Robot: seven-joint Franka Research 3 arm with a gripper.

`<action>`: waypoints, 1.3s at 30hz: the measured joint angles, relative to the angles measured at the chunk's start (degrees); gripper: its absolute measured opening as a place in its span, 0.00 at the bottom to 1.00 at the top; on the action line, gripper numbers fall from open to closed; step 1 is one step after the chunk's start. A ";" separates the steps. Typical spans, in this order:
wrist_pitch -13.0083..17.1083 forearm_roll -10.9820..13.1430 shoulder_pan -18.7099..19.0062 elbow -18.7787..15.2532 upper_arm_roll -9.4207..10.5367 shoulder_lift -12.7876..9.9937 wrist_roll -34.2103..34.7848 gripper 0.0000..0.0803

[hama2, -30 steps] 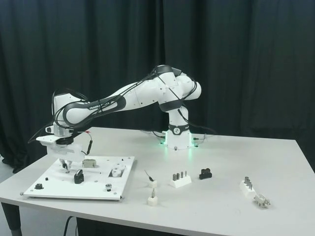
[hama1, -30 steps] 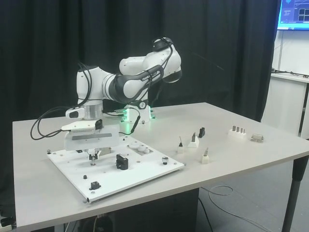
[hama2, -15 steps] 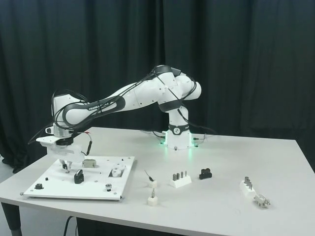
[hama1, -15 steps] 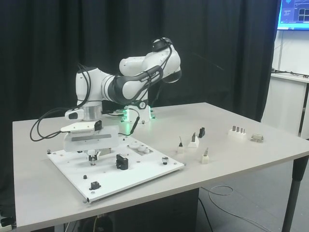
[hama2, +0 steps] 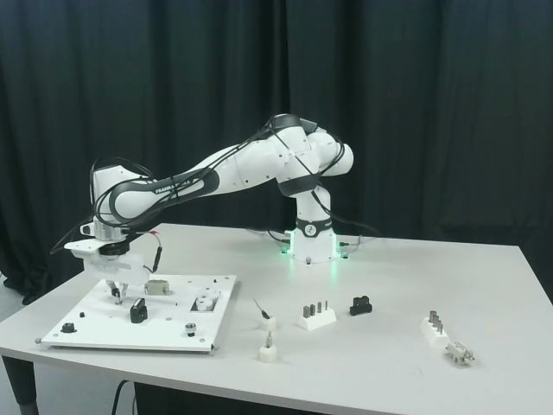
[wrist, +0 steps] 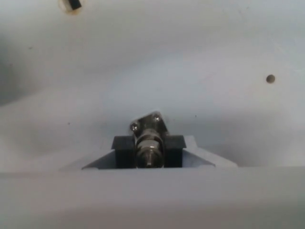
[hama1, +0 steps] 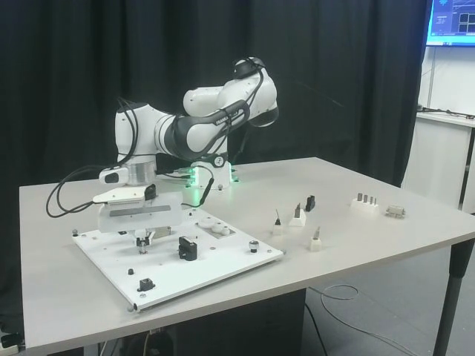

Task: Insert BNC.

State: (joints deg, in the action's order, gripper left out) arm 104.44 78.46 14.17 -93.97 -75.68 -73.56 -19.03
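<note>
The white arm [hama2: 233,169] has rounded segments, black joint bands, black lettering, black cables, and a green-lit base [hama2: 312,246].

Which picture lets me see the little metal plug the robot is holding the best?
The wrist view: the BNC plug sits close up between the gripper's black fingers. In both room views it is only a tiny speck under the gripper.

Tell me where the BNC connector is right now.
In the wrist view the BNC connector sits between the two black fingers of the gripper, over the white board; both room views place this at the board's far end from the arm's base.
</note>
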 joint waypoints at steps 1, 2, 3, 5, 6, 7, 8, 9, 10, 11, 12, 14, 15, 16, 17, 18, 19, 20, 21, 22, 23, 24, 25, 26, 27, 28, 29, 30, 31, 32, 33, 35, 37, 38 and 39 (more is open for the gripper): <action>-0.10 0.00 0.00 0.00 0.00 0.03 0.00 0.15; -0.22 0.00 0.00 0.00 0.00 0.07 0.00 0.15; -0.33 0.00 0.00 0.00 0.00 0.11 -0.01 0.15; -0.49 0.00 0.00 0.00 0.01 0.17 -0.04 0.15; -0.51 0.00 0.00 0.00 0.02 0.19 -0.05 0.15; -0.51 0.00 0.00 0.00 0.03 0.20 -0.05 0.15; -0.51 0.00 0.00 0.00 0.04 0.21 -0.06 0.15; -0.51 0.00 0.00 0.00 0.05 0.22 -0.06 0.15; -0.51 0.00 0.00 0.00 0.06 0.22 -0.08 0.15; -0.49 0.00 0.00 0.00 0.06 0.22 -0.10 0.15; -0.47 0.00 0.00 0.00 0.07 0.22 -0.12 0.15; -0.42 0.00 0.00 0.00 0.09 0.22 -0.15 0.15; -0.39 0.00 0.00 0.00 0.09 0.22 -0.16 0.15; -0.36 0.00 0.00 0.00 0.10 0.22 -0.18 0.15; -0.32 0.00 0.00 0.00 0.11 0.22 -0.21 0.15; -0.28 0.00 0.00 0.00 0.12 0.22 -0.23 0.15; -0.23 0.00 0.00 0.01 0.12 0.22 -0.27 0.15; -0.18 0.00 -0.01 0.01 0.13 0.22 -0.30 0.15; -0.14 0.00 -0.02 0.01 0.14 0.22 -0.34 0.15; -0.09 0.00 -0.03 0.01 0.15 0.22 -0.37 0.15; -0.03 0.00 -0.04 0.00 0.16 0.22 -0.39 0.15; 0.01 0.00 -0.05 0.01 0.17 0.22 -0.41 0.15; 0.06 0.00 -0.05 0.00 0.18 0.22 -0.42 0.15; 0.11 0.00 -0.06 0.00 0.19 0.22 -0.42 0.15; 0.14 0.00 -0.07 0.00 0.20 0.22 -0.42 0.15; 0.17 0.00 -0.07 0.01 0.21 0.22 -0.42 0.15; 0.18 0.00 -0.08 0.01 0.21 0.22 -0.43 0.15; 0.20 0.00 -0.08 0.01 0.22 0.22 -0.43 0.15; 0.21 0.00 -0.08 0.01 0.22 0.22 -0.43 0.15; 0.22 0.00 -0.08 0.01 0.22 0.22 -0.43 0.15; 0.23 0.00 -0.08 0.01 0.23 0.22 -0.43 0.15; 0.25 0.00 -0.08 0.01 0.23 0.22 -0.43 0.15; 0.26 0.01 -0.08 0.01 0.24 0.22 -0.43 0.15; 0.27 0.02 -0.08 0.01 0.24 0.22 -0.43 0.15; 0.27 0.03 -0.08 0.02 0.24 0.22 -0.43 0.15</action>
State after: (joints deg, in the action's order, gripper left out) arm 104.71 78.49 14.08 -93.95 -75.44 -73.34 -19.45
